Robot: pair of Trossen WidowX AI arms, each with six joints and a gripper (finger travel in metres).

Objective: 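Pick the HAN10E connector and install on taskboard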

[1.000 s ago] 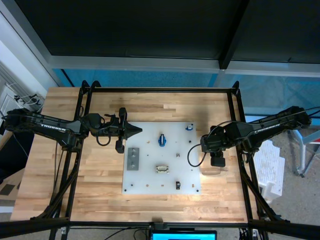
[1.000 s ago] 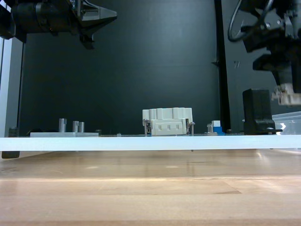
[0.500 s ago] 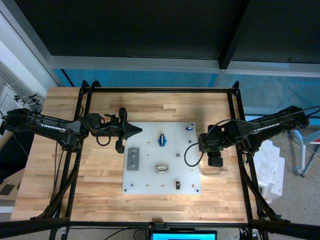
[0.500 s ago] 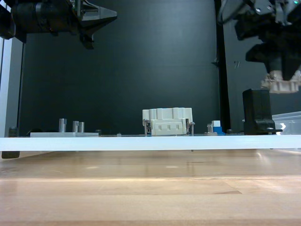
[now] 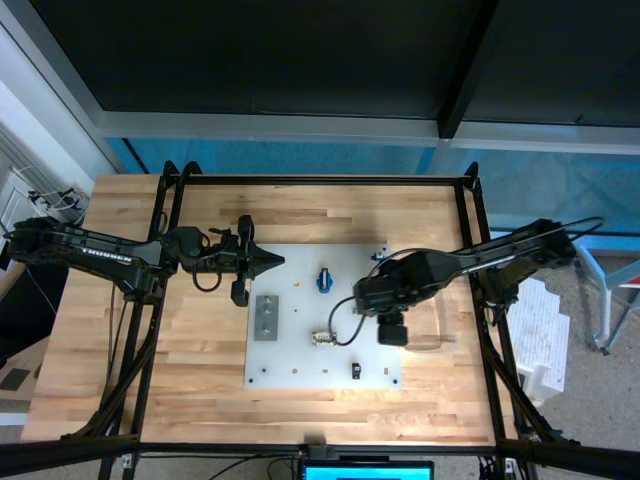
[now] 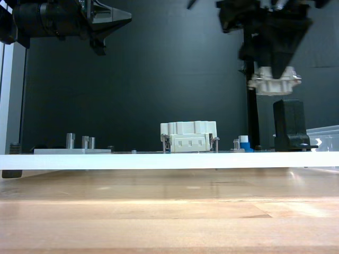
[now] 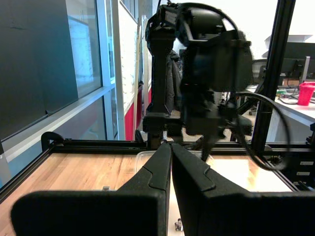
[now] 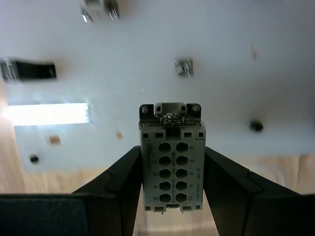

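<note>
My right gripper (image 8: pixel 171 149) is shut on the HAN10E connector (image 8: pixel 171 167), a small beige-grey block with two rows of pin holes. In the low view the connector (image 6: pixel 274 83) hangs well above the taskboard (image 6: pixel 132 160), to the right of a beige housing (image 6: pixel 189 136) mounted on it. From above, the right gripper (image 5: pixel 380 298) hovers over the right half of the white taskboard (image 5: pixel 295 370), right of that housing (image 5: pixel 322 339); the connector is hidden under it there. My left gripper (image 5: pixel 268 262) is shut and empty, held high by the board's far left corner.
On the board are a grey metal block (image 5: pixel 267 317) with three holes, a blue knob (image 5: pixel 324 279) and a small black part (image 5: pixel 357 371). A clear plastic tray (image 5: pixel 428 330) lies just off the board's right edge. Black frame rails border the table.
The right arm has carried the connector left from above the clear tray to over the board, and lifted it higher. The left arm has not moved.
</note>
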